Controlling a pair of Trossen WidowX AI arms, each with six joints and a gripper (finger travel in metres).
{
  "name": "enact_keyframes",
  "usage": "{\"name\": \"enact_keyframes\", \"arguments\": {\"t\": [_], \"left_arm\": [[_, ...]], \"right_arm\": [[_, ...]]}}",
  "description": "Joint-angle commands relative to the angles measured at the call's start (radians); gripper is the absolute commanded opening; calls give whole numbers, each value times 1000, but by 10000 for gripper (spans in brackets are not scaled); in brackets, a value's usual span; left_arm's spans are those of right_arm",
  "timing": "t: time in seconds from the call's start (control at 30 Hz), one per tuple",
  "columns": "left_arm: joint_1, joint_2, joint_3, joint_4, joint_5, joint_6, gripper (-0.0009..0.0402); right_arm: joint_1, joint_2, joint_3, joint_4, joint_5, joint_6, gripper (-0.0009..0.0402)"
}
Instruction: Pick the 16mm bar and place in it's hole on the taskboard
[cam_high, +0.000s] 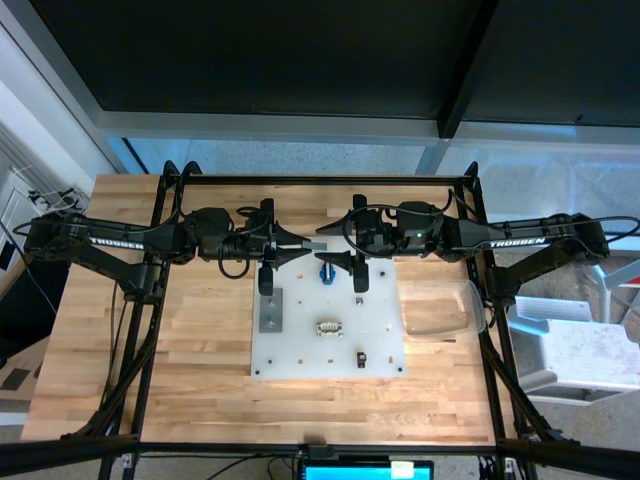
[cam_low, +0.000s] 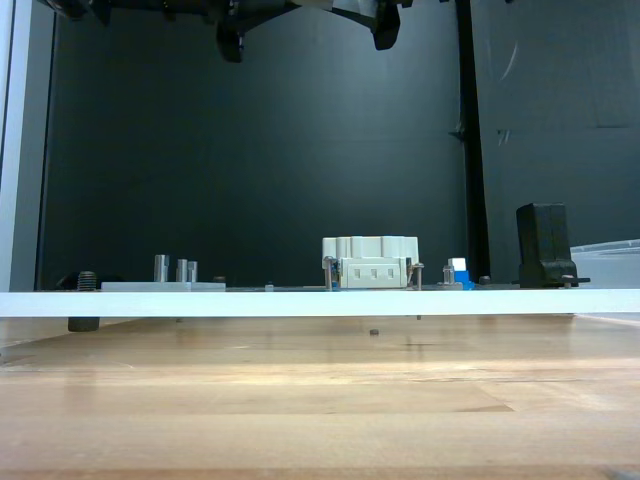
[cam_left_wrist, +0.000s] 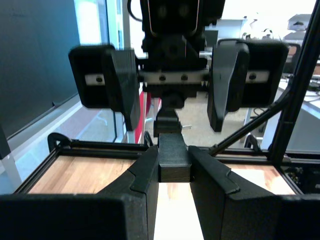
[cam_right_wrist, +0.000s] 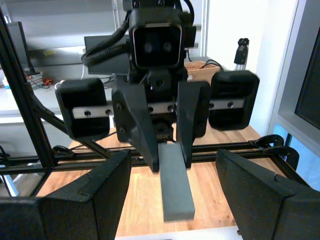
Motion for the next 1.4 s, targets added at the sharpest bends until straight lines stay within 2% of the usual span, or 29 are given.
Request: {"name": "enact_keyframes", "arguments": {"t": [0.03,0.2,0.87,1.4], "left_arm": [[0,0,2,39,0,0,14],[0,0,2,88,-15,1,15],[-1,-1,2,130,-14,0,14],[-1,-1,2,130,-11,0,14]], "right_arm": [[0,1,-24,58,-3,-4,236],[-1,-10,-63,161,-2,-1,236],[-12,-9,-64,199,-4,-3,230],[-13,-9,-64,194,-39,-3,91]]}}
